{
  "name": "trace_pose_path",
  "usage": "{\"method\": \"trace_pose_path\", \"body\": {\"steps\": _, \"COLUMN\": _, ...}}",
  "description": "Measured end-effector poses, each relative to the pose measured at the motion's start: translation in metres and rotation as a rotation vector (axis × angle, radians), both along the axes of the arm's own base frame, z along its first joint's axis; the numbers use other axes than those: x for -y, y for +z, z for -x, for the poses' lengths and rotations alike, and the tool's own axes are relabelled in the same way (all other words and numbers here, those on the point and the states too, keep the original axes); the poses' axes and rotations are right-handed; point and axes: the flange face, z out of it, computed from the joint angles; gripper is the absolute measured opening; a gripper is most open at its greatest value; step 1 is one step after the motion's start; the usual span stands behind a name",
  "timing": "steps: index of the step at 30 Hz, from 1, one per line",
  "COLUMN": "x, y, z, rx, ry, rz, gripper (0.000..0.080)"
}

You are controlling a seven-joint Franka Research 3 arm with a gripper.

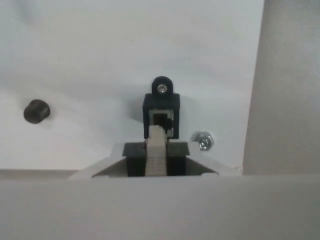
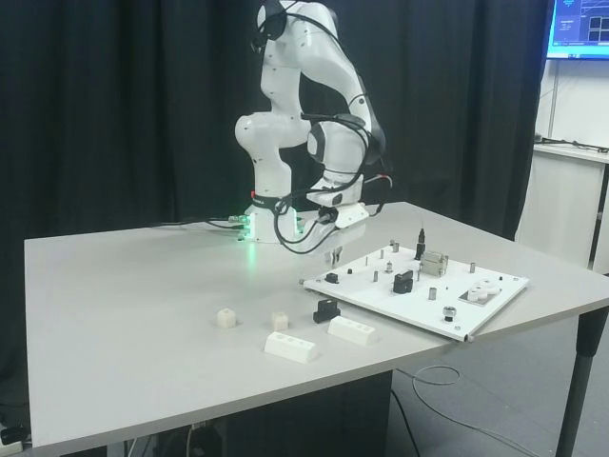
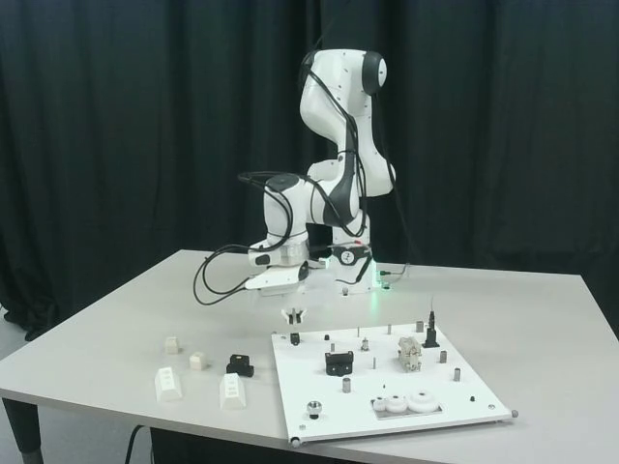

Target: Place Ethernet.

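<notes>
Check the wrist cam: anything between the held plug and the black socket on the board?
Nothing visible. The gripper holds the Ethernet plug with its tip right at the mouth of the black socket. The hex nut and black peg on the white board sit off to either side.

Arm (image 3: 334, 106): white, rounded segments with black bands at the joints.
Cables (image 3: 222, 271): black, looping along the forearm and hanging beside the wrist.
Base (image 2: 271, 224): white, with a green light glowing at its foot.
Gripper (image 1: 157, 150): white housing with two black fingers (image 1: 134, 160).
Wrist block (image 3: 280, 256): white, boxy, with small dark fittings.
</notes>
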Motion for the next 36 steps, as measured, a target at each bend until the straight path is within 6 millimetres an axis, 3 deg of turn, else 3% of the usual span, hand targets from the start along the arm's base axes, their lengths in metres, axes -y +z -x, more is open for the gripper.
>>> {"method": "trace_pose_path", "body": {"steps": 24, "x": 0.007, "y": 0.006, "z": -0.004, "rx": 0.026, "ry": 0.000, "rz": 0.011, "gripper": 0.0078}}
{"method": "trace_pose_path", "body": {"steps": 36, "x": 0.045, "y": 0.011, "z": -0.021, "rx": 0.118, "ry": 0.019, "rz": 0.082, "gripper": 0.0078}}
